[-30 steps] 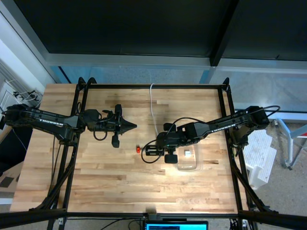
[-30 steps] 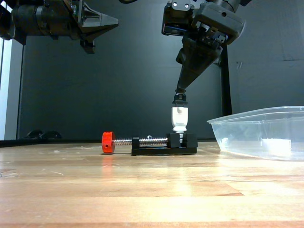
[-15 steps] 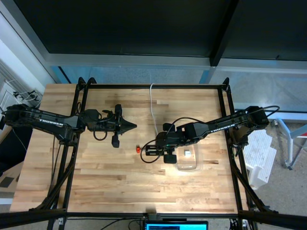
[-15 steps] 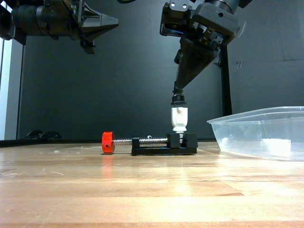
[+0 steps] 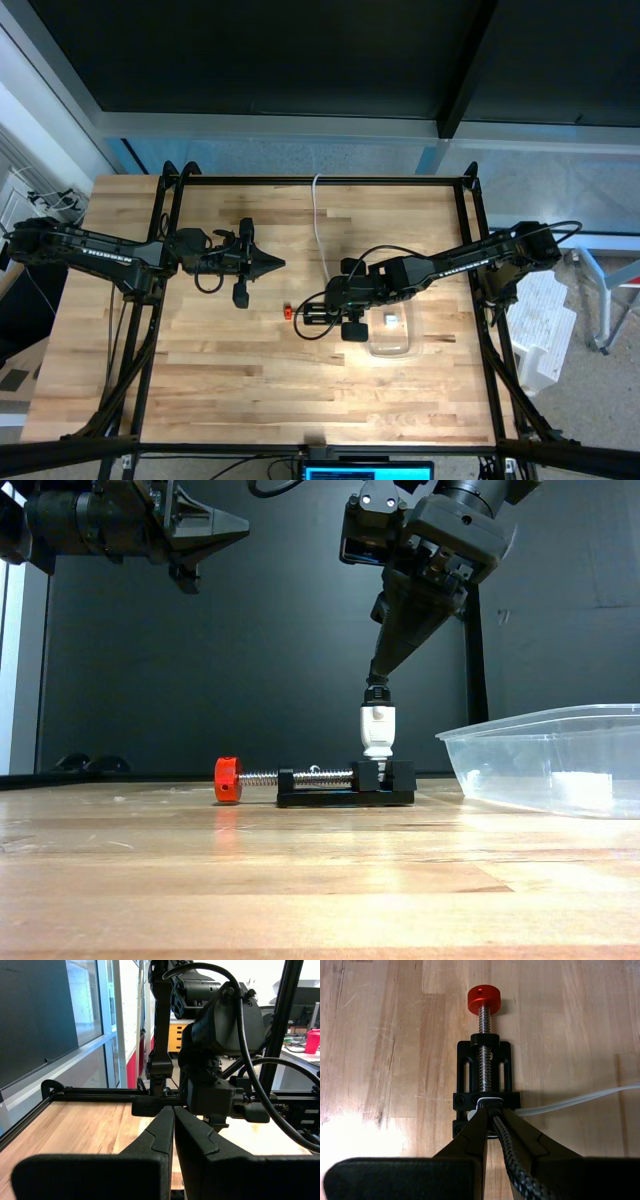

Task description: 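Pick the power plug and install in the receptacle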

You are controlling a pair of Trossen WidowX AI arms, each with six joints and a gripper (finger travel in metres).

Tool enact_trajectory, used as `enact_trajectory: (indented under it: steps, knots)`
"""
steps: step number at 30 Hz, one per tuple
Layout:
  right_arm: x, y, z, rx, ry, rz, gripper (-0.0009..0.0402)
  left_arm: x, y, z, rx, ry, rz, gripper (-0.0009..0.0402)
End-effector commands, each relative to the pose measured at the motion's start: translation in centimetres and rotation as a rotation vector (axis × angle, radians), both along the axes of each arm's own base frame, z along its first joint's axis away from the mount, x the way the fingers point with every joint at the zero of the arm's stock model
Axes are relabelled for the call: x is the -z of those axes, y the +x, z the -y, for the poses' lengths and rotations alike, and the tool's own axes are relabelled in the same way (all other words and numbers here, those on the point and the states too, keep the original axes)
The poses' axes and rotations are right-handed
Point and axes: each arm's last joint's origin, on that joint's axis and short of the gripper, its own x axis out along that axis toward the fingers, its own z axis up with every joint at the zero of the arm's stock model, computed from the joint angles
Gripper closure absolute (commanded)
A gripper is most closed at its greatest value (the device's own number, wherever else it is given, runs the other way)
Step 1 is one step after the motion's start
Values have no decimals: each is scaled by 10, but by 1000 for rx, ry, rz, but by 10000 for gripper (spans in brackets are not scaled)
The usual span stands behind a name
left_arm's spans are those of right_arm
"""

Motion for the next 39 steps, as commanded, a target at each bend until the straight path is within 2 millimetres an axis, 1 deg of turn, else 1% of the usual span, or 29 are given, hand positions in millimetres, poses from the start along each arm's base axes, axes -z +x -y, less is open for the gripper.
enact_trajectory:
  steps: [1, 9, 23, 33, 39]
  knots:
    - [5, -2, 0, -2, 0, 3, 393, 0, 0, 0, 0, 0, 0, 393]
    - [0, -4, 0, -4, 4, 20, 390, 0, 0, 0, 0, 0, 0, 393]
    - [-11, 1, -1, 1, 12, 54, 313, 0, 0, 0, 0, 0, 0, 393]
    - [-18, 0, -1, 12, 25, 78, 284, 0, 0, 0, 0, 0, 0, 393]
    - [-27, -6, 0, 16, 30, 84, 268, 0, 0, 0, 0, 0, 1, 393]
